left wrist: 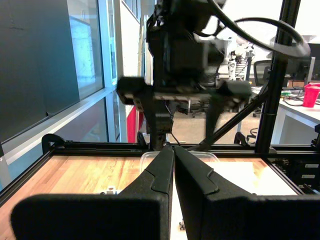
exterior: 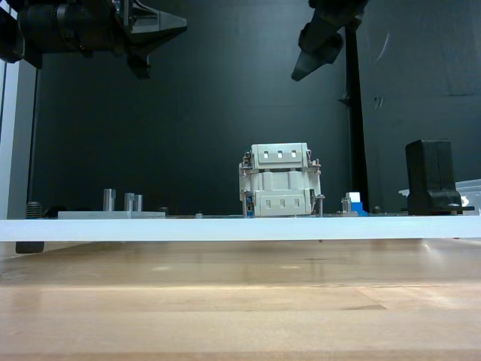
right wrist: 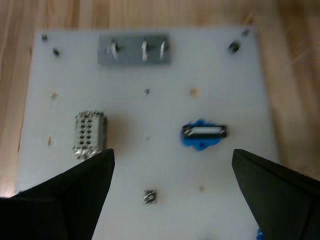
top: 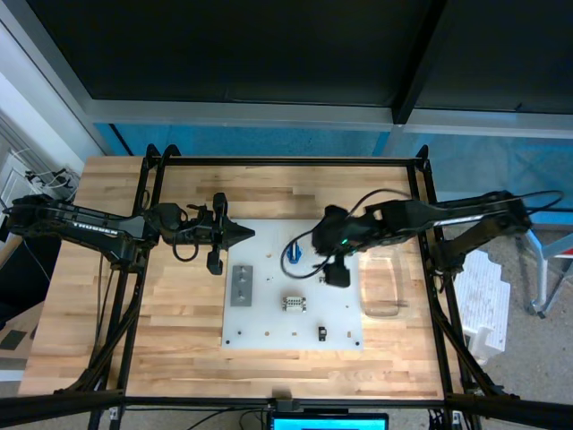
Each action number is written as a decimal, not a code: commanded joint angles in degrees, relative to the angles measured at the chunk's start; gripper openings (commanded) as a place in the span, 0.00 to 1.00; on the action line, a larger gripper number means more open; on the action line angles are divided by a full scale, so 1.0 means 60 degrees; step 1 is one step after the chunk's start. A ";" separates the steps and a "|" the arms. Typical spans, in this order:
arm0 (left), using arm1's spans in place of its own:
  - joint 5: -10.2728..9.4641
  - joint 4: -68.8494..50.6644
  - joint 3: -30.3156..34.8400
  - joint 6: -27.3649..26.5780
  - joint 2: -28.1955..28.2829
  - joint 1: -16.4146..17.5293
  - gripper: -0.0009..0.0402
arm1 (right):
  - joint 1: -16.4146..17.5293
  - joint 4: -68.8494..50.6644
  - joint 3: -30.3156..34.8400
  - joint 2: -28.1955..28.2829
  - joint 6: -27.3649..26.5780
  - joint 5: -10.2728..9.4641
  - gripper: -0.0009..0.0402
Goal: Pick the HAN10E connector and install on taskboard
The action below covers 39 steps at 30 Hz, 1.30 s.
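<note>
The HAN10E connector [top: 294, 305] is a small beige-grey block with silvery ends, standing on the white taskboard [top: 269, 336] near its middle. In the low view the connector [exterior: 279, 180] stands upright on the board [exterior: 188, 228] with nothing gripping it. My right gripper [top: 334, 273] hangs above the board, behind the connector and clear of it. The right wrist view shows its open fingers [right wrist: 65, 200] spread wide over the connector [right wrist: 90, 134]. My left gripper [top: 242, 233] hovers at the board's far left corner, its fingertips [left wrist: 172, 155] pressed shut on nothing.
A grey metal block [top: 242, 285] lies on the board's left part, a blue part [top: 294, 257] sits near the back and a small black fitting [top: 322, 333] near the front. A clear plastic tray [top: 385, 285] lies just right of the board. A black frame surrounds the table.
</note>
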 commanded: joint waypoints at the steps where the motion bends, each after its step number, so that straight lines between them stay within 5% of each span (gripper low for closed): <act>1: 0.0000 0.0000 0.0004 0.0004 0.0000 0.0000 0.02 | -0.0379 0.0874 -0.0743 -0.0743 -0.0248 -0.0215 0.74; 3: 0.0000 0.0000 0.0004 0.0004 0.0000 0.0000 0.02 | -0.0627 0.1392 -0.1155 -0.1177 -0.0248 -0.0229 0.70; 10: 0.0000 0.0000 0.0004 0.0004 0.0000 0.0000 0.02 | -0.1468 0.3829 -0.2710 -0.2448 -0.0339 -0.1191 0.54; 28: 0.0000 0.0000 0.0004 0.0004 0.0000 0.0004 0.02 | -0.1552 0.9089 -0.5745 -0.4040 -0.0743 -0.1191 0.02; 39: 0.0000 0.0004 0.0004 0.0004 0.0000 0.0000 0.02 | -0.1566 1.1511 -0.7060 -0.4091 -0.0423 -0.1100 0.02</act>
